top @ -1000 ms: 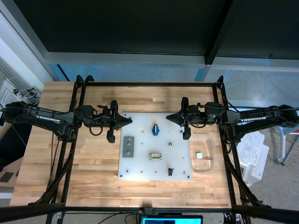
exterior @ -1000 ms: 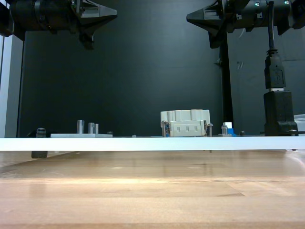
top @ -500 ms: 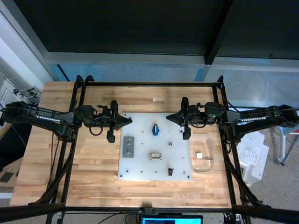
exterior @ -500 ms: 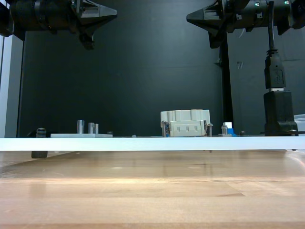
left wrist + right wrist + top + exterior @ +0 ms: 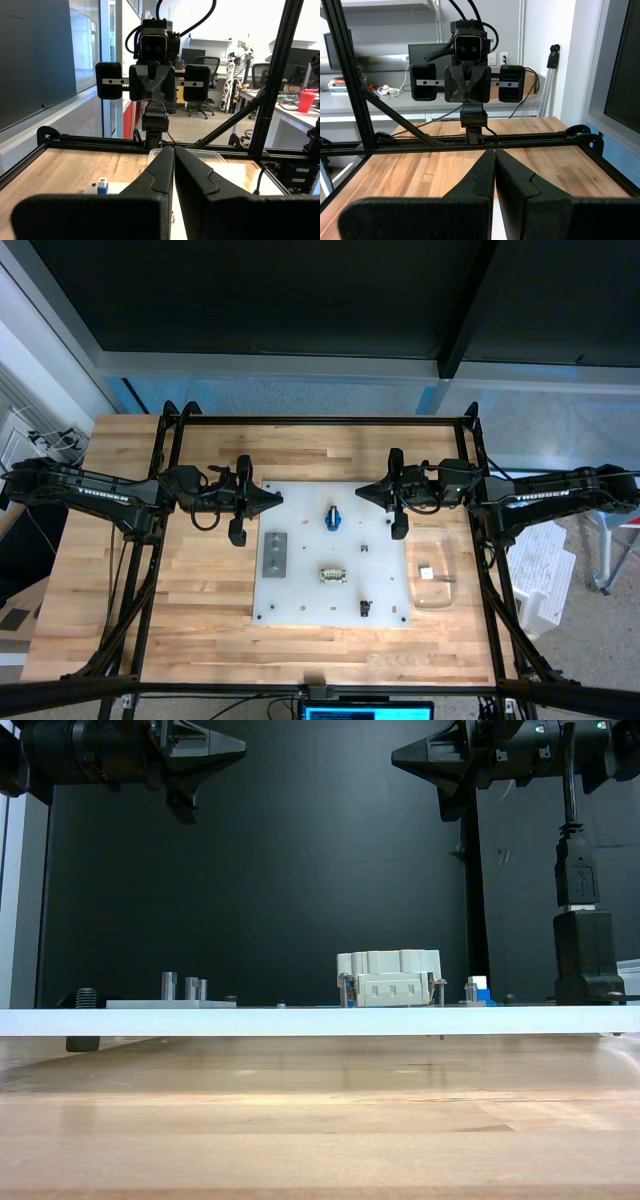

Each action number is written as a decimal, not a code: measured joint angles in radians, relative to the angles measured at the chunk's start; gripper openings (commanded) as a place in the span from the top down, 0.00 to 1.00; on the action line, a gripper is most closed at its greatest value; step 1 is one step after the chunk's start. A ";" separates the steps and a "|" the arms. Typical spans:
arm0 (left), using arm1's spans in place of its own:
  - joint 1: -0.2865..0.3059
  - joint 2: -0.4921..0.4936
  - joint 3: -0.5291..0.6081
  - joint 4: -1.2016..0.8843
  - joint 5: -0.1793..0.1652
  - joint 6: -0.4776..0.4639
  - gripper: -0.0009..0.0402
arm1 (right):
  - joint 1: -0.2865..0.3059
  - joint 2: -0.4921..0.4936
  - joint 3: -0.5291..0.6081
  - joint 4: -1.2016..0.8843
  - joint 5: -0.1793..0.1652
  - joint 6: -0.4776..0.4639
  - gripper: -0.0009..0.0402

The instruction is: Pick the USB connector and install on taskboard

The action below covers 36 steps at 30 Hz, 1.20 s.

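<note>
The taskboard (image 5: 300, 510) is a white square panel in the middle of the table; in the low view it shows as a white edge (image 5: 300, 1021). The USB connector (image 5: 366, 608), small and black, stands upright on the board's near right part and looms large in the low view (image 5: 588, 955). My left gripper (image 5: 278, 498) hangs shut and empty over the board's far left corner, high above it (image 5: 240, 745). My right gripper (image 5: 360, 492) hangs shut and empty over the far right part (image 5: 395, 758). Each wrist view shows shut fingers (image 5: 173, 150) (image 5: 494, 151) and the other arm opposite.
On the board are a grey metal block (image 5: 274, 553), a blue upright part (image 5: 333, 517) and a beige connector (image 5: 333, 576). A clear plastic tray (image 5: 447, 585) holding a small white square piece (image 5: 427, 571) lies right of the board. A black frame rims the table.
</note>
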 measured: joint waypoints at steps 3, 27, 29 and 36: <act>0.000 0.000 0.000 0.000 0.000 0.000 0.98 | 0.000 0.000 0.000 0.000 0.000 0.000 0.98; 0.000 0.000 0.000 0.000 0.000 0.000 0.98 | 0.000 0.000 0.000 -0.028 0.000 0.000 0.98; 0.000 0.000 0.000 0.000 0.000 0.000 0.98 | 0.000 0.000 0.000 -0.028 0.000 0.000 0.98; 0.000 0.000 0.000 0.000 0.000 0.000 0.98 | 0.000 0.000 0.000 -0.028 0.000 0.000 0.98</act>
